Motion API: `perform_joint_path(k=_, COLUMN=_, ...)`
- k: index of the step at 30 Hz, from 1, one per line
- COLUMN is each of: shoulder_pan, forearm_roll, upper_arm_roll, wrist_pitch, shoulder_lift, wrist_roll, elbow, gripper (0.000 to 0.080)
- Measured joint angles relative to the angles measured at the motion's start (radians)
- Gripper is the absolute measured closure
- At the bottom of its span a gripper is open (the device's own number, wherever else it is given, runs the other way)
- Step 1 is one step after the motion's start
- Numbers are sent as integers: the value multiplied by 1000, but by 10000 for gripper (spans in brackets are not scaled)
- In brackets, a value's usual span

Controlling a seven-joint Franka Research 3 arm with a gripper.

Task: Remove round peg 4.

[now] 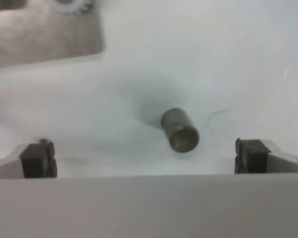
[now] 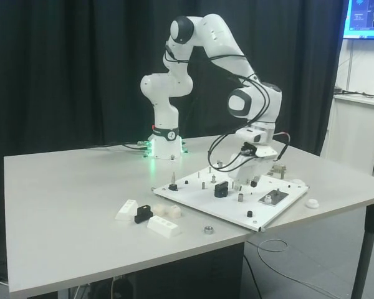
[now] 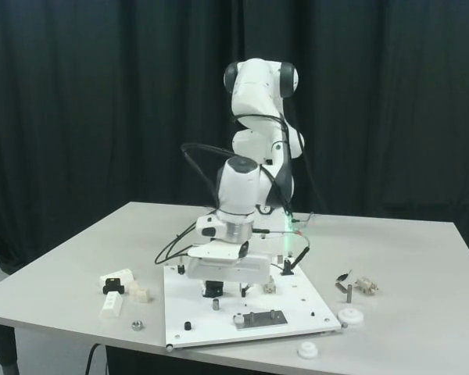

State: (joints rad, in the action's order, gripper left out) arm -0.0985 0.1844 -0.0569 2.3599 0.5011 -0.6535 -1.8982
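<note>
Your jaws are spread wide either side of round peg 4 [image 1: 180, 130]; it looks stiff, smooth metal, so pinch its sides and pull straight up.

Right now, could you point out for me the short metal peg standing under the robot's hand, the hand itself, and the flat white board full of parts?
Short grey metal round peg [image 1: 180, 130], wrist view: its side wall.
Gripper [image 1: 145, 157], wrist view: midway between the open fingertips.
Flat white board [image 2: 193, 200], first room view: bare top surface.
</note>
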Motion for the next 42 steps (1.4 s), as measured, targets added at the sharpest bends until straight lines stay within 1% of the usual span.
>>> perform_joint_path(k=5, shoulder_pan=25, forearm_roll=-50, upper_arm_roll=0, wrist_pitch=10, shoulder_lift=12, wrist_roll=47, elbow=1, gripper=3)
perform_joint_path(k=10, shoulder_pan=40, forearm_roll=-115, upper_arm_roll=-1, wrist_pitch=10, shoulder_lift=21, wrist_roll=105, elbow=3, gripper=3)
perform_joint_path(k=15, shoulder_pan=43, forearm_roll=-154, upper_arm_roll=-5, wrist_pitch=11, shoulder_lift=28, wrist_roll=142, elbow=6, gripper=3)
perform_joint_path(k=22, shoulder_pan=43, forearm_roll=-159, upper_arm_roll=-7, wrist_pitch=18, shoulder_lift=40, wrist_roll=146, elbow=15, gripper=3)
perform_joint_path(k=34, shoulder_pan=43, forearm_roll=-159, upper_arm_roll=-12, wrist_pitch=53, shoulder_lift=57, wrist_roll=146, elbow=17, gripper=3)
perform_joint_path(k=35, shoulder_pan=43, forearm_roll=-159, upper_arm_roll=-13, wrist_pitch=54, shoulder_lift=58, wrist_roll=146, elbow=17, gripper=126)
perform_joint_path(k=40, shoulder_pan=43, forearm_roll=-159, upper_arm_roll=-17, wrist_pitch=58, shoulder_lift=61, wrist_roll=146, elbow=17, gripper=126)
perform_joint_path(k=41, shoulder_pan=43, forearm_roll=-159, upper_arm_roll=-17, wrist_pitch=58, shoulder_lift=61, wrist_roll=146, elbow=17, gripper=288)
perform_joint_path(k=42, shoulder_pan=43, forearm_roll=-159, upper_arm_roll=-18, wrist_pitch=59, shoulder_lift=62, wrist_roll=146, elbow=17, gripper=288)
